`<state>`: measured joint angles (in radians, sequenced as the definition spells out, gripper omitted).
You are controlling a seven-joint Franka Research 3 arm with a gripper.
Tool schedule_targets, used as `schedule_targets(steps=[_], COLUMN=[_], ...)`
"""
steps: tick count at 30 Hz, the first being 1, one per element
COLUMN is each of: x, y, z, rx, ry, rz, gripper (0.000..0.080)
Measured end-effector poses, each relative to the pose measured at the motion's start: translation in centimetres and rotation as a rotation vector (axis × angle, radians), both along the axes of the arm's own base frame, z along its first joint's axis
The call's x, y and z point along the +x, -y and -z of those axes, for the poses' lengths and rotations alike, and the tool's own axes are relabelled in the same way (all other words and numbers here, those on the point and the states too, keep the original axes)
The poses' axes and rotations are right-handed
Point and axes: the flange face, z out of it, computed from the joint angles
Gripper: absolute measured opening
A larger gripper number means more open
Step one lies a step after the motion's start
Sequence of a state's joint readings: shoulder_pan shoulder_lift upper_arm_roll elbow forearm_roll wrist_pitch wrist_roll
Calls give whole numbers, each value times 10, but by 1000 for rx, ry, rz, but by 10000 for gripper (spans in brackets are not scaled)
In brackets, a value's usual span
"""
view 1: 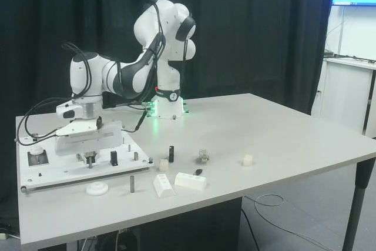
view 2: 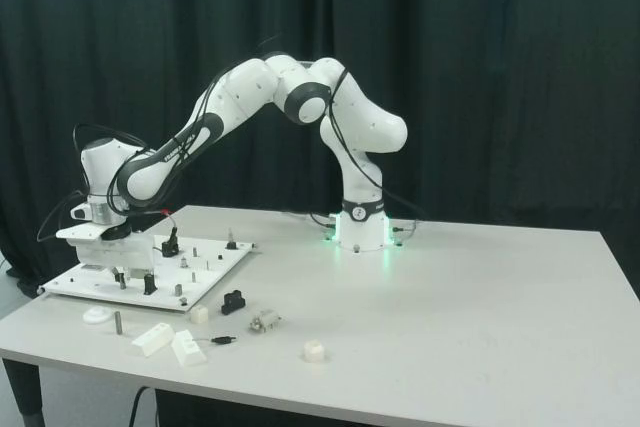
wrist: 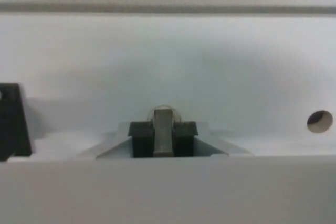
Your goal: Remove square peg 3.
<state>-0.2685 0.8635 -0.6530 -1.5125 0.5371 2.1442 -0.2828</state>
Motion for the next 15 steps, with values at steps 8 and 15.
schedule_targets(steps=[8,15], x=[-2,-3], y=[2,4], z=[-20,-39], rx=[10,14], ry=[13,21], rz=[8,9], gripper=[75,75])
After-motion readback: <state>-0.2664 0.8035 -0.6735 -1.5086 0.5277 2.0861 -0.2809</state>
